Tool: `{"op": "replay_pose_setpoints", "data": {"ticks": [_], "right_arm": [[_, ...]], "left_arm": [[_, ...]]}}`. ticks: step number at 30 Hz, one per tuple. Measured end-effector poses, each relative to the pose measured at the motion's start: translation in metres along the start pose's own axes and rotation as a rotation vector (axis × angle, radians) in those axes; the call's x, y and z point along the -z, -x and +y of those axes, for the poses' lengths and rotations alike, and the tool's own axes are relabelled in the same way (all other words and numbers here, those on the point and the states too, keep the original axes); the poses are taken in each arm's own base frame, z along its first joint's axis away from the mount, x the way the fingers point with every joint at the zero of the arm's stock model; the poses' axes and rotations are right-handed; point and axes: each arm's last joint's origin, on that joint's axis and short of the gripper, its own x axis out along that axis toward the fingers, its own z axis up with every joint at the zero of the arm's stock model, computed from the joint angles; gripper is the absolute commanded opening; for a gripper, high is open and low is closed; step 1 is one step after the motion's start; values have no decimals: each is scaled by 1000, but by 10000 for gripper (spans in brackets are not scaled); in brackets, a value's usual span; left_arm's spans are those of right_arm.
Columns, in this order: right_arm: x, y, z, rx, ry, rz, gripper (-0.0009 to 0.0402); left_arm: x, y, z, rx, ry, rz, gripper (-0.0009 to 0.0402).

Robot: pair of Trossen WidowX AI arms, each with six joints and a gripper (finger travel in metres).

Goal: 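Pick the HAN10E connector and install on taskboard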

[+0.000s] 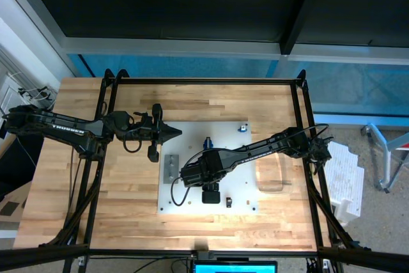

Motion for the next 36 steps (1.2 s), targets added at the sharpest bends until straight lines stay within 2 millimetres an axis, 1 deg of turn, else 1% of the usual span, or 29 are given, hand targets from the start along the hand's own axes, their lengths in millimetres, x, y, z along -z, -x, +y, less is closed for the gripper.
{"op": "replay_pose_setpoints", "data": {"ticks": [23, 36], "right_arm": [[1, -3, 2, -4, 6, -1, 18], [2, -16, 2, -5, 19, -5, 18]], "left_arm": [[0, 0, 0, 0, 0, 0, 1], [0, 0, 0, 0, 0, 0, 1]]}}
